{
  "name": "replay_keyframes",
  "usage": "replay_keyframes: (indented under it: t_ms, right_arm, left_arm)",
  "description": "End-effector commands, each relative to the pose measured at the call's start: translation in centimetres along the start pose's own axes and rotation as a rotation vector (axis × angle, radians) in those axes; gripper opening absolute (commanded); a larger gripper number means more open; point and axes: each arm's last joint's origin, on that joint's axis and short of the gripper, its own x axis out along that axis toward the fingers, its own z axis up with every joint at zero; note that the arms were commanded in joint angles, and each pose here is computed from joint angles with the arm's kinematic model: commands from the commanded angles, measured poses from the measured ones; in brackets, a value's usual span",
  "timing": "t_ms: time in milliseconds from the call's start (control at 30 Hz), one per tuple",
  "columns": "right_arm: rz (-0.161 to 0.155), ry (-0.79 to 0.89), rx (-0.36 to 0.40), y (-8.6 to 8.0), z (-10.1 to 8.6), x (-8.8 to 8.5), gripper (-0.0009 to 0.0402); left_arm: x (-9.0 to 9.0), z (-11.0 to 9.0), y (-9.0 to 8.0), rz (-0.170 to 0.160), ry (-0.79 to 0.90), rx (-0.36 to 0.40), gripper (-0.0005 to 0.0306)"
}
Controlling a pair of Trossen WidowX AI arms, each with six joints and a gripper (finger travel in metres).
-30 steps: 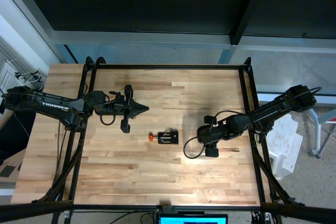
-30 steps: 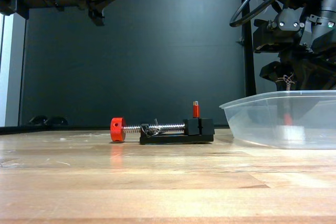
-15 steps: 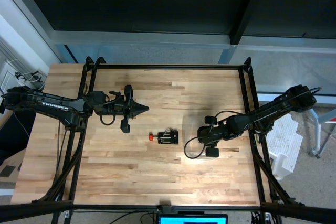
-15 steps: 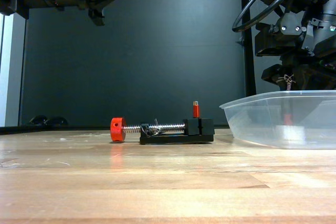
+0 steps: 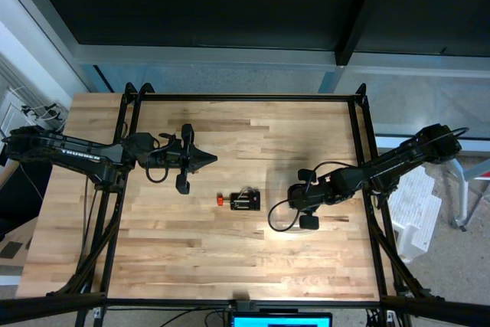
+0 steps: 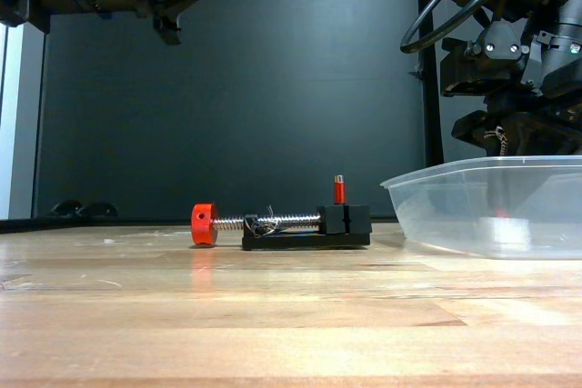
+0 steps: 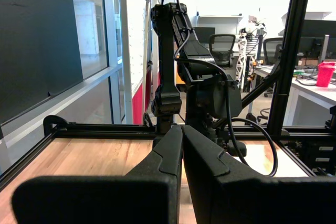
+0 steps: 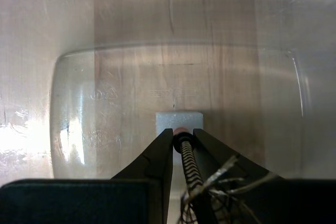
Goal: Pick the RCA connector and install on taskboard
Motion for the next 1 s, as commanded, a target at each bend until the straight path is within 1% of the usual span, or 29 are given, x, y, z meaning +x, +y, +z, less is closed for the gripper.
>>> replay_keyframes:
  t_ms: [33,400,667,833,1000]
  right_arm:
    - [-0.006,-0.003,0.000,0.0,0.0,0.0,0.0034]
    - [-0.007,-0.002,0.000,0.0,0.0,0.0,-0.0001]
    - [-0.004,-0.008,0.001,0.0,0.5,-0.5,0.0002]
    - [-0.011,0.012,-0.005,0.0,1.0,-1.7,0.0002]
    - [-0.013,0.014,-0.012,-0.1,1.8,-3.7,0.0002]
  left_arm:
    - [0.0,0.0,0.0,0.000,0.000,0.000,0.0000]
    - [0.0,0.0,0.0,0.000,0.000,0.000,0.0000]
    - [0.0,0.0,0.0,0.000,0.000,0.000,0.0000]
    - [0.0,0.0,0.0,0.000,0.000,0.000,0.0000]
    - [0.0,0.0,0.0,0.000,0.000,0.000,0.0000]
